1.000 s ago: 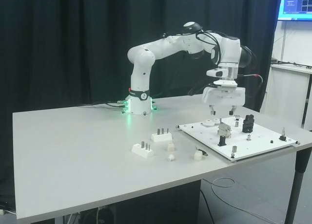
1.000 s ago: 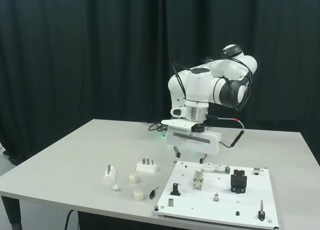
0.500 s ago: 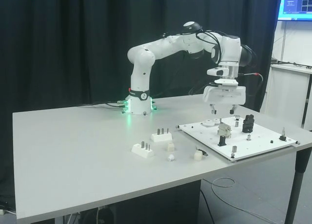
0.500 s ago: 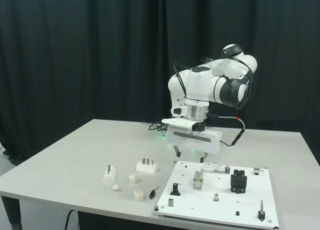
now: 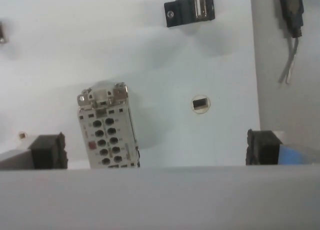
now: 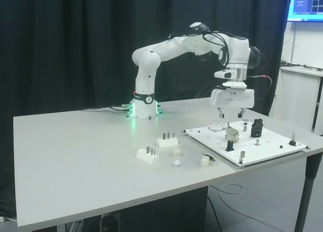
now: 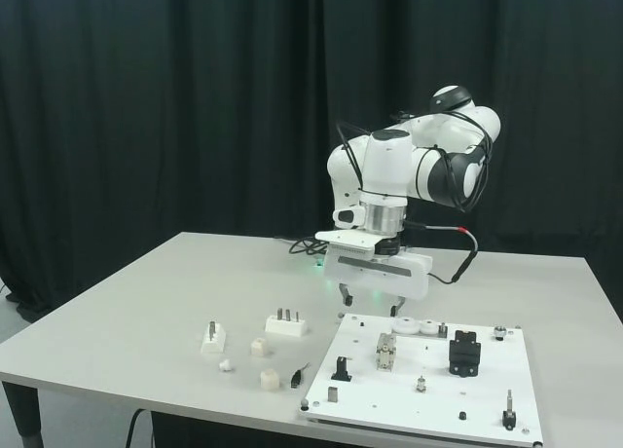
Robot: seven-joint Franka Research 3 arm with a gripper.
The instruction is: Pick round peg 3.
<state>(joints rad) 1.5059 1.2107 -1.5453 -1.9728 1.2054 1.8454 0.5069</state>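
My gripper (image 6: pixel 230 111) (image 7: pixel 371 300) hangs open above the back part of the white board (image 6: pixel 267 146) (image 7: pixel 487 399), and nothing is between its fingers. In the wrist view its black fingertips (image 5: pixel 47 151) stand far apart over a grey multi-pin connector (image 5: pixel 107 127). Small grey pegs stand upright in two white holders (image 6: pixel 167 139) (image 6: pixel 148 155) on the table beside the board, also seen in the second room view (image 7: pixel 286 321) (image 7: pixel 212 336). I cannot tell which one is round peg 3. The gripper is well away from both holders.
The board carries a black socket (image 5: pixel 190 9), a small slot (image 5: pixel 200 104), white gears (image 7: pixel 417 325) and a black block (image 7: pixel 464 353). A black plug with its cable (image 5: pixel 291 15) and small white blocks (image 6: pixel 176 152) (image 6: pixel 205 161) lie on the grey table (image 6: pixel 75 151).
The gripper has risen slightly above the board, still open. Nothing on the table has moved.
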